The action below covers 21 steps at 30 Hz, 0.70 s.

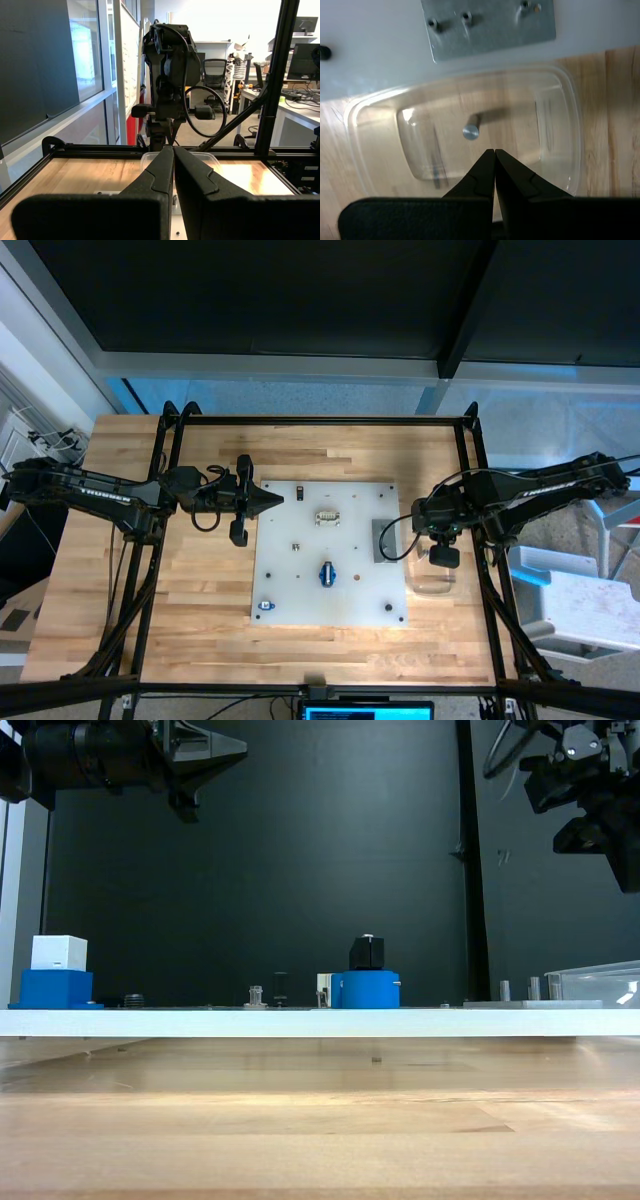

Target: Pick the 16mm cylinder and place it in the taskboard

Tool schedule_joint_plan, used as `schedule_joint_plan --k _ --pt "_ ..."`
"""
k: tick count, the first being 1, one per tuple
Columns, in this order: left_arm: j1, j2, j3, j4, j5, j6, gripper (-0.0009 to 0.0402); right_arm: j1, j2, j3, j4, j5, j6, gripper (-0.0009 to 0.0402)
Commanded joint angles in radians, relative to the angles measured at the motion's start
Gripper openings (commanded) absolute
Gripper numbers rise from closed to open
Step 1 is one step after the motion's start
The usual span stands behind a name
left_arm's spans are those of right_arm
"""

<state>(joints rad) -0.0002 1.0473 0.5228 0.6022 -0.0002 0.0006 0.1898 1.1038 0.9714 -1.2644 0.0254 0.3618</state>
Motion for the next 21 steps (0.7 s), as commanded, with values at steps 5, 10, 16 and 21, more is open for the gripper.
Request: schedule_joint_plan --k 5,10,16,21 --pt "0.000 0.000 0.000 0.000 0.000 0.000 0.0000 0.005 0.018 -0.001 -0.005 0.000 -0.003 0.0002" --pt "0.000 0.000 0.000 0.000 0.000 0.000 0.0000 0.007 0.018 -0.002 -0.003 0.003 -0.003 0.0022" --pt "0.000 0.000 0.000 0.000 0.000 0.000 0.0000 0.024 0.025 -0.031 0.017 0.008 0.008 0.0066" --pt "0.000 0.000 0.000 0.000 0.000 0.000 0.0000 0.048 0.042 -0.058 0.049 0.010 0.035 0.0112"
